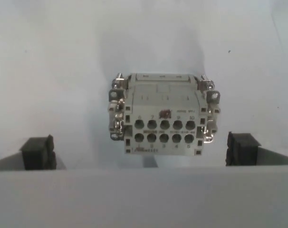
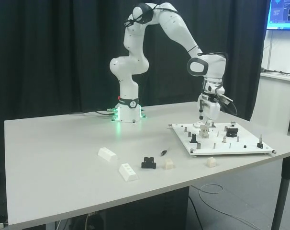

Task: Remove waterproof.

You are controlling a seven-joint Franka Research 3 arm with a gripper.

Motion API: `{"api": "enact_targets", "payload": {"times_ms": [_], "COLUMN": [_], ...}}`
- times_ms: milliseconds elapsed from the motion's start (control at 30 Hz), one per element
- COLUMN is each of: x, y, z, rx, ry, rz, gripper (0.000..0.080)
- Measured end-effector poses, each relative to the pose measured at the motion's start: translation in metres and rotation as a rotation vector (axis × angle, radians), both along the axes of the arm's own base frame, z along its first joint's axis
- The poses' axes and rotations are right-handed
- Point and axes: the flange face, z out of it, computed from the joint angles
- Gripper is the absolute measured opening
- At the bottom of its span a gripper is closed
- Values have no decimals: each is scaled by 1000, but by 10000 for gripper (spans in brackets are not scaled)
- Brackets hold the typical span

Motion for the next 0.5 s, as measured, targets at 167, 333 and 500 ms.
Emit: {"api": "enact_targets", "payload": {"times_ms": [167,333,500], "x": [1,3,3], "y": [-2,-3,-2], "z": [-4,-9,-12], "rx": [7,10,9], "ry": [-6,-10,-15], "rz": [-2,-1,7], "gripper": [800,800,800]}}
